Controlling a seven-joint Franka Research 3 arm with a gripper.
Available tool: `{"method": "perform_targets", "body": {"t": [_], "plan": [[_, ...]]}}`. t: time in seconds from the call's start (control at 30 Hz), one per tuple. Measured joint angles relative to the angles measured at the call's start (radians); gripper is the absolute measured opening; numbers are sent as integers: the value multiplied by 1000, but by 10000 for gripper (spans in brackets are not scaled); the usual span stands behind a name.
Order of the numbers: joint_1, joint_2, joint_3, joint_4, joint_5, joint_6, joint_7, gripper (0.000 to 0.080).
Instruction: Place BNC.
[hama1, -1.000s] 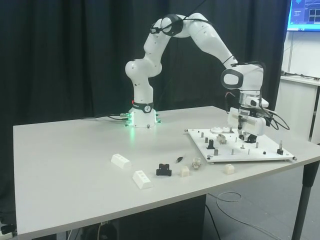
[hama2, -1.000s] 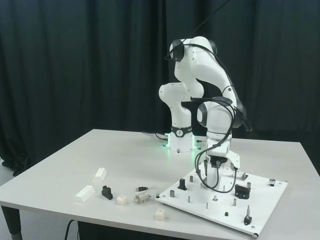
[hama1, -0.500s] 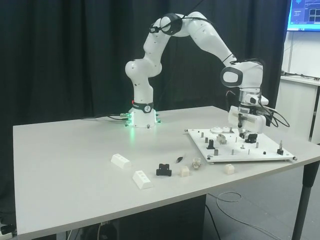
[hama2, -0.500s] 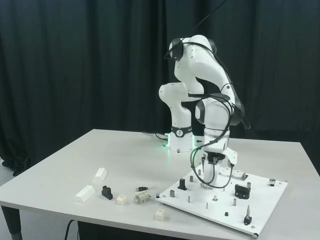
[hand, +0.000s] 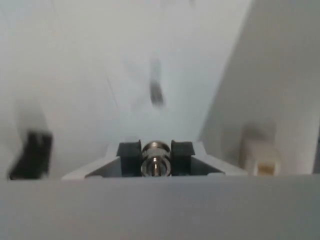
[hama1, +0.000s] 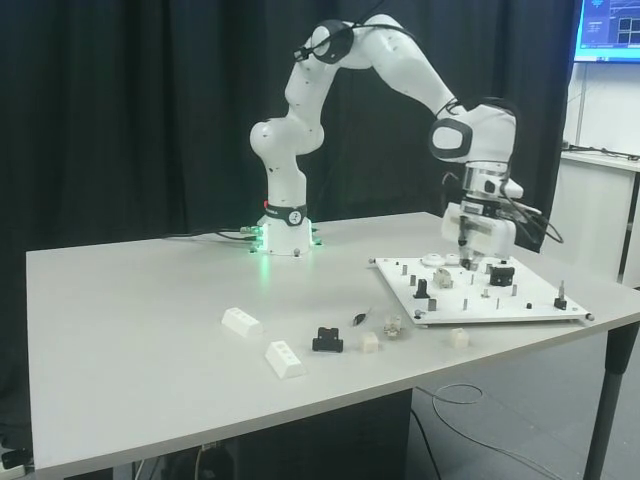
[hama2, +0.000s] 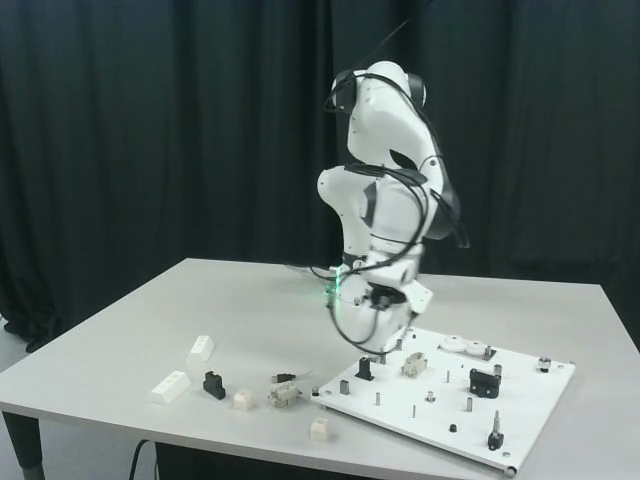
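Wrist view shows the BNC (hand: 156, 159), a small metal plug, pinched between the fingers of the end effector (hand: 156, 152). It hangs in the air above the white board (hama1: 520, 306) near the table's (hama1: 150, 300) right edge. I think the carry step is on, and next the plug must go down straight onto its spot on the board.

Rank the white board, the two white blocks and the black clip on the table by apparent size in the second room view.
1. white board
2. The two white blocks look much alike; the nearer one may only seem bigger, so no ranking.
3. black clip
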Motion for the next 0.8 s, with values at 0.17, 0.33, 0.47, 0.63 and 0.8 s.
{"method": "perform_targets", "body": {"t": [0.17,0.33,0.47,0.63,0.8], "plan": [[-54,-15,-3,-2,-38,-26,-9,120],[-121,-23,-2,-12,-55,-30,-30,120],[-179,-26,-1,-22,-59,-30,-74,120],[-252,-27,-1,-39,-59,-16,-129,120],[-320,-28,-1,-68,-55,21,-176,120]]}}
